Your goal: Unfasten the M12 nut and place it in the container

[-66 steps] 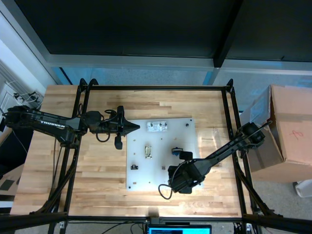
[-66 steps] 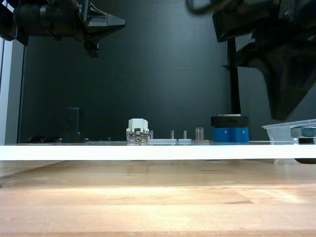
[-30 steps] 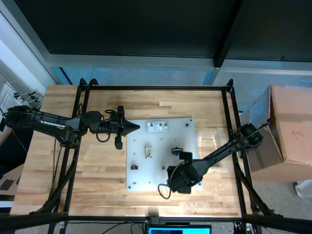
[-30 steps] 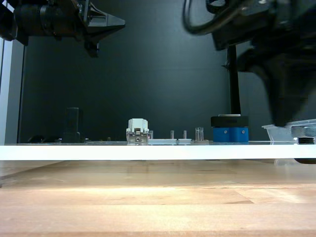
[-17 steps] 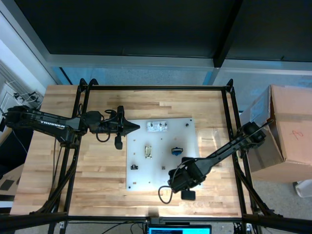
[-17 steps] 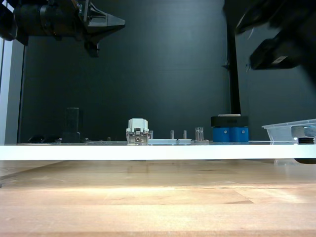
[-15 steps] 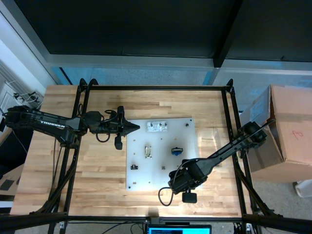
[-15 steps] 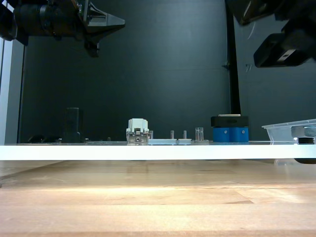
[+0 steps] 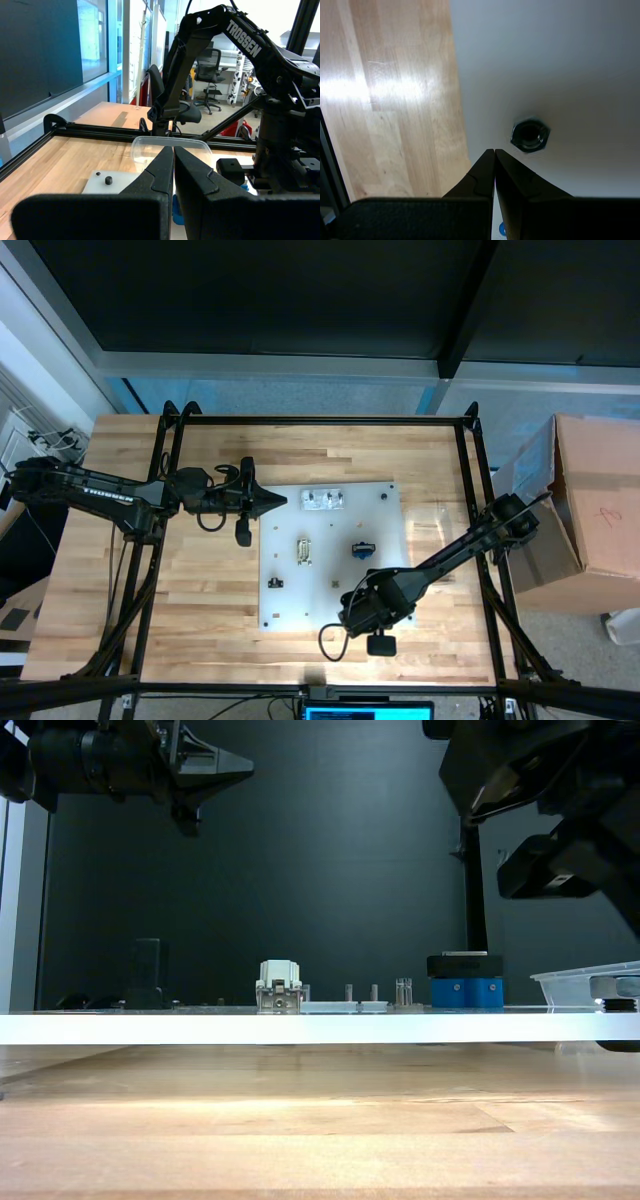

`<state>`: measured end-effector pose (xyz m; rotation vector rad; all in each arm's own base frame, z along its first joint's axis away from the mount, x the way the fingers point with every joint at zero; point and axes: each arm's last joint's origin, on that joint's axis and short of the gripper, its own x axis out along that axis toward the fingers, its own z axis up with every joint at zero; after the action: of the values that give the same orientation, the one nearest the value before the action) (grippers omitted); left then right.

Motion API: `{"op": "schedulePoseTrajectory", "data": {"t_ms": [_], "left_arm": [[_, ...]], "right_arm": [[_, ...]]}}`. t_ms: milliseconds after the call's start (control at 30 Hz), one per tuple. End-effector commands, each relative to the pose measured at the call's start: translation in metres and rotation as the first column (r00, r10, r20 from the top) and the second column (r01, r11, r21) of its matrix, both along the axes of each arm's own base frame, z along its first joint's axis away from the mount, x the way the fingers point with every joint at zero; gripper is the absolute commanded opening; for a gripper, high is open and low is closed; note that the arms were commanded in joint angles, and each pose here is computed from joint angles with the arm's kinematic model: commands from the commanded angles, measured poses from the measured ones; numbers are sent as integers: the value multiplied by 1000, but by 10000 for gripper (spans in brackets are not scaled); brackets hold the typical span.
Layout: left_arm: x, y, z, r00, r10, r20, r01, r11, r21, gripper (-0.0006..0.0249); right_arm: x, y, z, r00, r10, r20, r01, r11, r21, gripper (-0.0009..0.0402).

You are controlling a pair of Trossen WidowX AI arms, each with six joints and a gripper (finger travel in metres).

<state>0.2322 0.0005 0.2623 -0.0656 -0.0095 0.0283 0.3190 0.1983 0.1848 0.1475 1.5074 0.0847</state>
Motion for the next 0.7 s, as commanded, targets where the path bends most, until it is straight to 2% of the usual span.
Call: {"op": "schedulePoseTrajectory", "data": {"t_ms": [33,133,200,233,367,433,600,700], "left_arm": [[0,0,0,1000,0,0,0,1000,0,0],[0,0,0,1000,0,0,0,1000,0,0],[0,0,0,1000,0,0,0,1000,0,0],[0,0,0,1000,0,0,0,1000,0,0],[0,0,0,1000,0,0,0,1000,0,0],[0,0,0,1000,0,1,0,1000,0,0],[0,0,0,1000,0,0,0,1000,0,0],[0,0,0,1000,0,1,0,1000,0,0]], "right_arm": [[-1,-2,1,1000,10,21,-9,998,-58,0],[-5,-13,7,995,-32,93,56,960,-273,0],[-7,-16,10,995,-29,99,61,940,-335,0],[-7,-17,11,994,-31,102,65,936,-346,0],[-8,-17,15,994,-42,103,74,940,-334,0],[-8,-16,16,995,-44,91,70,948,-311,0],[-7,-12,21,995,-83,56,94,971,-220,0],[-4,-9,27,980,-196,43,200,969,-148,0]]}}
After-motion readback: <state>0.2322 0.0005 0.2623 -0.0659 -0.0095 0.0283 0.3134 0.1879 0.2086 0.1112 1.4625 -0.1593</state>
